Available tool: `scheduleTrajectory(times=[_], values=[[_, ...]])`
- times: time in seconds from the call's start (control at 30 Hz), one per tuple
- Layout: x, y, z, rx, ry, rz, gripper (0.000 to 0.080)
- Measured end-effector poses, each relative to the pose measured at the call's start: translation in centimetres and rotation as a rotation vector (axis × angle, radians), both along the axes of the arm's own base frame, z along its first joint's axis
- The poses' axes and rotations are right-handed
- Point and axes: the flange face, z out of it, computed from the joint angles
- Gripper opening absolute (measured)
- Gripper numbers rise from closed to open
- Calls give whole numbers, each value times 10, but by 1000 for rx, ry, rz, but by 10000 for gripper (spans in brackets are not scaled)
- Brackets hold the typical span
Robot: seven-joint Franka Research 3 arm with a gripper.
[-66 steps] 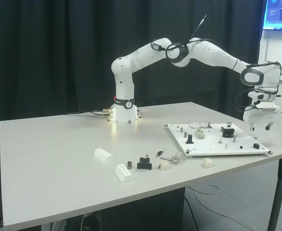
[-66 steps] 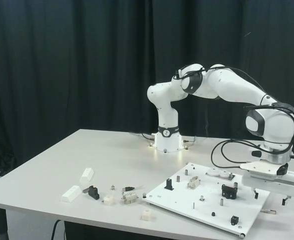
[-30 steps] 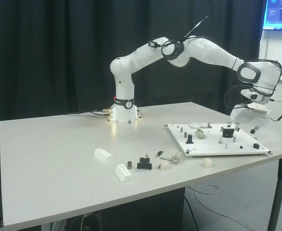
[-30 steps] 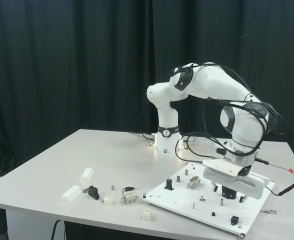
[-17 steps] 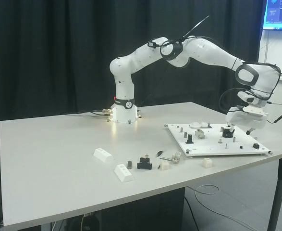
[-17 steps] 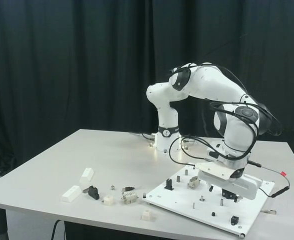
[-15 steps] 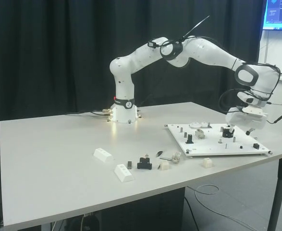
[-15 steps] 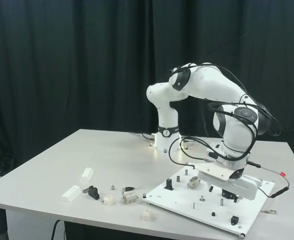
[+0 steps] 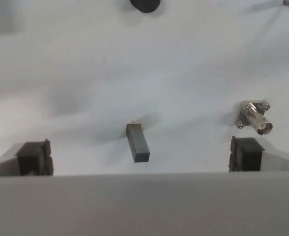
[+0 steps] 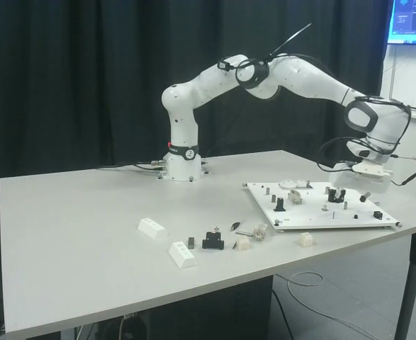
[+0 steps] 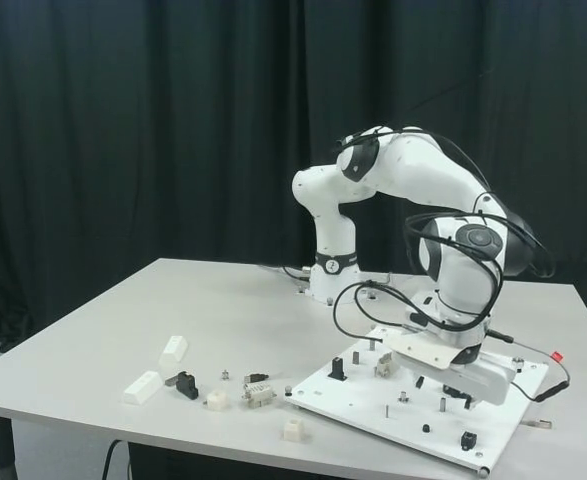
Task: Remove square peg 2.
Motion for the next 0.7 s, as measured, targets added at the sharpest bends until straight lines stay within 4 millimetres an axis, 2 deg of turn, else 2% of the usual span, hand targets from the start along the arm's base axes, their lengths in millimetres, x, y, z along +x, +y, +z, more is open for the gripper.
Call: scheduleTrajectory(times=[0.7], values=[[4, -21, -5, 51, 30, -29, 800]])
